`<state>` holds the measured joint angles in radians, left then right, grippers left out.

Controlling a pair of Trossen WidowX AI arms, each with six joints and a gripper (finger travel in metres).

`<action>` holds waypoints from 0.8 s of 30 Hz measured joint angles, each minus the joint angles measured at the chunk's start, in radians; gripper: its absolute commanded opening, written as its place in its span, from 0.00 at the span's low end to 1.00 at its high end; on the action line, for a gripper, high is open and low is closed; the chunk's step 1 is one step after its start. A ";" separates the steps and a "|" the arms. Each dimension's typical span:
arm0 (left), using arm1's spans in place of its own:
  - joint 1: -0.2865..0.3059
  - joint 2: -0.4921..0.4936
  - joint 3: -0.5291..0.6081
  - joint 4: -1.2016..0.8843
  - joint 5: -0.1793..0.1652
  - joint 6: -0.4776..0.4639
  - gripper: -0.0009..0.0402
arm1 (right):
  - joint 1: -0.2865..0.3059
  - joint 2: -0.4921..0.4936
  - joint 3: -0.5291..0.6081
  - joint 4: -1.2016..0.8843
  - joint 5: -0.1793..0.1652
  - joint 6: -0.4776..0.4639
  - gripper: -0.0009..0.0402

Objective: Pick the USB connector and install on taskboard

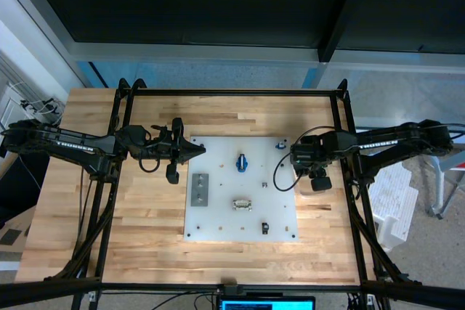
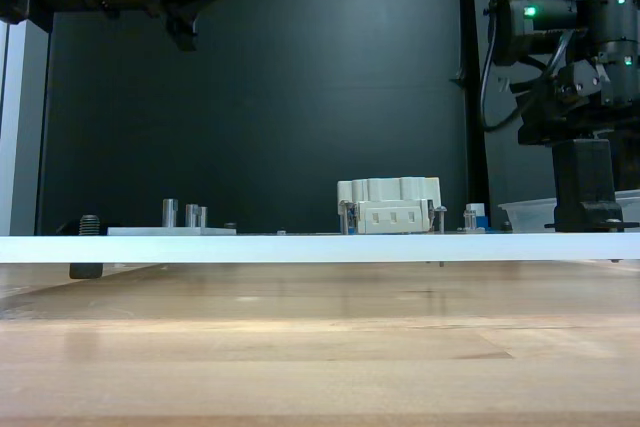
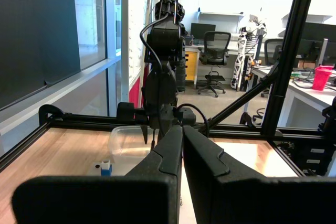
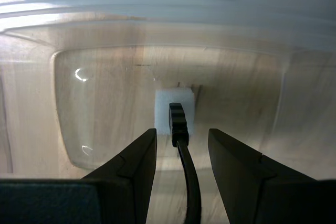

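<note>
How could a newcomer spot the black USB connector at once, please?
Right of the flat white square taskboard sits a clear plastic tub, under the open right gripper; the shut left gripper hovers over the board's far left corner. Inside the tub, the black USB connector on its cable lies by a small white block, the only dark item.

board: flat white square plate mid light wooden tabletop
on board: grey metal block left; blue part far side; metal D-shaped socket centre; small black part near-right
tub: clear plastic tub beside the plate's right edge
in tub: black USB connector, between the fingers of the right gripper above it
far-left corner: left gripper overhead
</note>
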<state>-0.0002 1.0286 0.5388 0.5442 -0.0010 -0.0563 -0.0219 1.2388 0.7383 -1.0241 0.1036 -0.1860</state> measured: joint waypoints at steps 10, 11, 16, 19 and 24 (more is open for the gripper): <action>0.000 0.000 0.000 0.000 0.000 0.000 0.02 | 0.000 -0.005 -0.004 0.020 -0.002 -0.003 0.24; 0.000 0.000 0.000 0.000 0.000 0.000 0.02 | 0.000 -0.009 -0.004 0.020 -0.002 -0.003 0.23; 0.000 0.000 0.000 0.000 0.000 0.000 0.02 | 0.000 -0.015 -0.004 0.019 -0.019 -0.009 0.14; 0.000 0.000 0.000 0.000 0.000 0.000 0.02 | 0.000 -0.015 -0.004 0.019 -0.021 -0.011 0.07; 0.000 0.000 0.000 0.000 0.000 0.000 0.02 | 0.000 -0.015 -0.004 0.018 -0.021 -0.011 0.02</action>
<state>-0.0002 1.0290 0.5388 0.5438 -0.0013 -0.0566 -0.0219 1.2236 0.7345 -1.0061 0.0822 -0.1967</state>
